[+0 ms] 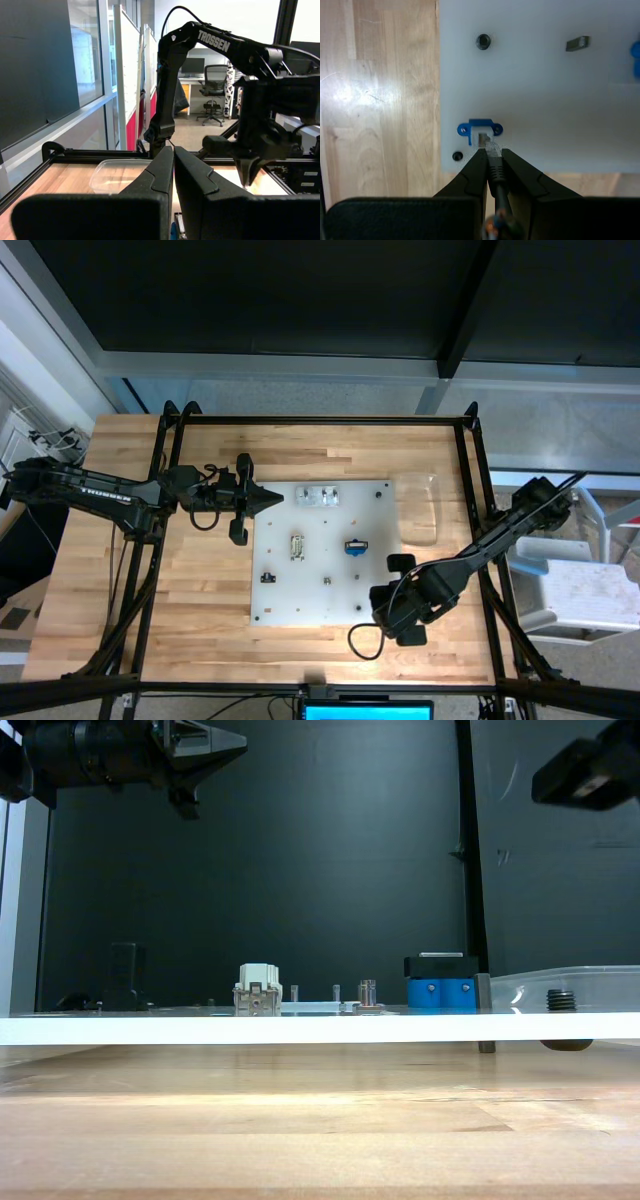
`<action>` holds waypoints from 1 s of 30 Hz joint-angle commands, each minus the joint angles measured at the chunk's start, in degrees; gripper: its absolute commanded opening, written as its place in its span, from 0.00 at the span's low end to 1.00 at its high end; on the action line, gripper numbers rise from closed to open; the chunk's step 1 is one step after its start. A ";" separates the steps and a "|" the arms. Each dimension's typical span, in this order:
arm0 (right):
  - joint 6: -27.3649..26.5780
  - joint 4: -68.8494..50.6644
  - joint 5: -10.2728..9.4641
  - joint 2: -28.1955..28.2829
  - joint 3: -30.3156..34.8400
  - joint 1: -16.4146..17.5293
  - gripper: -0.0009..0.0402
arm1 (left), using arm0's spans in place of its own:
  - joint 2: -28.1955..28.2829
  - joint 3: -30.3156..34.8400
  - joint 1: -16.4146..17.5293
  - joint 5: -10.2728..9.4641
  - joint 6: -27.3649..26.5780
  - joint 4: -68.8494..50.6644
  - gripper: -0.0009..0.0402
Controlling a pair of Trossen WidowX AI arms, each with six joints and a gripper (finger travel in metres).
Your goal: Remove the rj45 connector and place it in the container
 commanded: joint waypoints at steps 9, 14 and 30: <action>0.04 -5.70 -0.44 -4.72 4.55 -2.14 0.02 | 0.02 0.02 0.02 0.00 0.02 0.00 0.02; -0.44 -5.84 -0.39 -5.62 4.66 -3.28 0.02 | 0.02 0.02 0.00 0.00 0.02 -0.02 0.02; -9.64 -6.97 -0.42 -10.80 -1.01 -12.79 0.02 | 0.02 0.02 0.00 0.00 0.02 -0.02 0.02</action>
